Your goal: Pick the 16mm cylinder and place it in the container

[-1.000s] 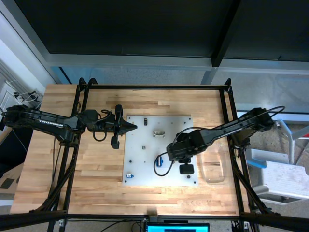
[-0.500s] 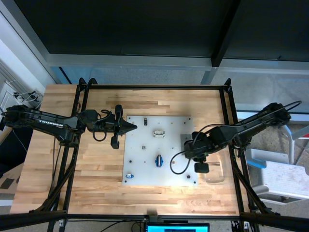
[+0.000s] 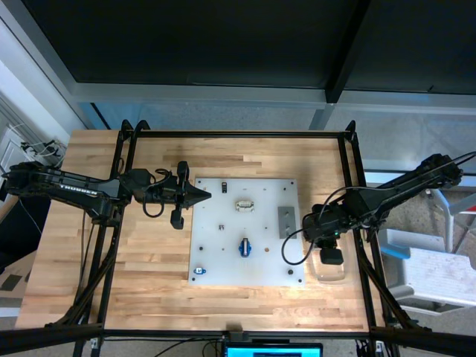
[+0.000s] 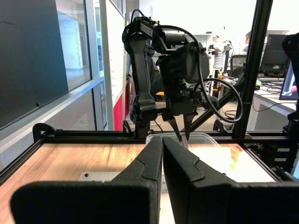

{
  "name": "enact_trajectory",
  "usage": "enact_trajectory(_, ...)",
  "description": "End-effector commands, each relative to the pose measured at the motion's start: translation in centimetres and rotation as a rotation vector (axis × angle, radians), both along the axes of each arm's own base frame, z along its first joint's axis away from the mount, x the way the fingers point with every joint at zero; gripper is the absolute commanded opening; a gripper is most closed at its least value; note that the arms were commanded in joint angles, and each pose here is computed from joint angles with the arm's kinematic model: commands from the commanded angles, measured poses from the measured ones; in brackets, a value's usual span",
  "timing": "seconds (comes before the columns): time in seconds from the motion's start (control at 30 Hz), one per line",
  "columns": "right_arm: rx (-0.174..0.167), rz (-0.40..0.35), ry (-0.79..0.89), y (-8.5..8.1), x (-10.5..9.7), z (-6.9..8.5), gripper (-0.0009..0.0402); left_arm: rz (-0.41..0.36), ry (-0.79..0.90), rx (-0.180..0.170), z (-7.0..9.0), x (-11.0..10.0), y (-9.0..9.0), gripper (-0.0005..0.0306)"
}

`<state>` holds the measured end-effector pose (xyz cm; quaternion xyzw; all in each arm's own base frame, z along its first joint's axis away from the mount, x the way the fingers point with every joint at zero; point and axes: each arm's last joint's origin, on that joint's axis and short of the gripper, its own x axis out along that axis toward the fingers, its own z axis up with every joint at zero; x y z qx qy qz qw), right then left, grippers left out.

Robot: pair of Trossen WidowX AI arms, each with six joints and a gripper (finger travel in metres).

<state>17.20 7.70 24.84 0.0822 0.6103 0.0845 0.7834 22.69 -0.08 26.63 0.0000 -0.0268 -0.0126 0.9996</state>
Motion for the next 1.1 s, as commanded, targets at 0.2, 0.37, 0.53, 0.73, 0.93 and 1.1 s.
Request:
enact_trajectory(0.2, 0.087, 0.007, 0.048, -0.3, -2.0, -1.4, 0.0023, 0.0, -0.001, 0.0, 0.0, 0.0, 0.0, 0.0)
enact_trajectory(0.37, 0.144, 0.016, 0.079, -0.3, -2.4, -2.7, 0.0023, 0.0, 0.0, 0.0, 0.0, 0.0, 0.0, 0.0)
enact_trajectory(0.53, 0.214, 0.017, 0.106, -0.1, -2.6, -4.2, 0.0023, 0.0, 0.0, 0.0, 0.0, 0.0, 0.0, 0.0)
enact_trajectory(0.73, 0.242, 0.006, 0.11, -0.1, -2.7, -5.4, 0.0023, 0.0, 0.0, 0.0, 0.0, 0.0, 0.0, 0.0)
enact_trajectory(0.93, 0.245, -0.007, 0.114, -0.1, -2.8, -6.0, 0.0023, 0.0, 0.0, 0.0, 0.0, 0.0, 0.0, 0.0)
enact_trajectory(1.1, 0.253, -0.016, 0.107, -0.2, -2.9, -6.8, 0.0023, 0.0, -0.001, 0.0, 0.0, 0.0, 0.0, 0.0)
